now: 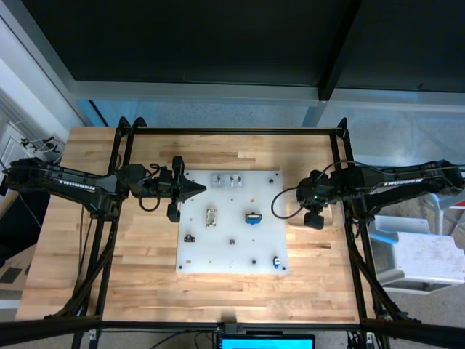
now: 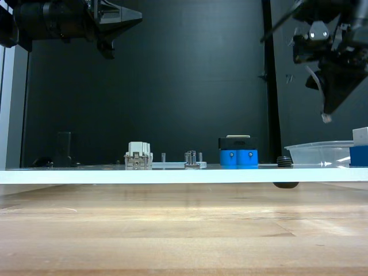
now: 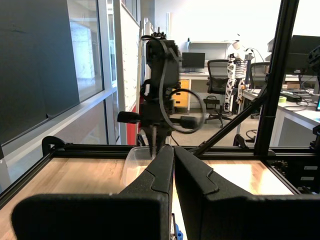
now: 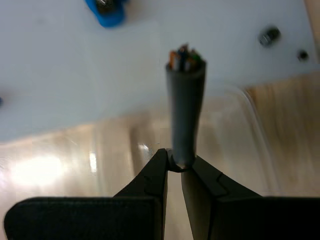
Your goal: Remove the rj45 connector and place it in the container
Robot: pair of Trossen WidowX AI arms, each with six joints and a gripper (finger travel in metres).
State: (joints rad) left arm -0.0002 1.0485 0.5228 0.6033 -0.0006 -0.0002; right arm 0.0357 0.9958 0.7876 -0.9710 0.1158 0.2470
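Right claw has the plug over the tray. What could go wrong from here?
1. The right claw grips the rj45 connector only by its end; it could swivel or slip out.
2. Its far end points toward the rim of the container beside the white board; released now, it might land outside.
The left claw sits shut above the board's left edge.

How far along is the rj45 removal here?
Done: the rj45 connector, a grey stub with coloured wire ends, is off the board, pinched in the right gripper. In hand: it hangs above the container. Left: release it there. The left gripper is shut, high over the board's left edge.
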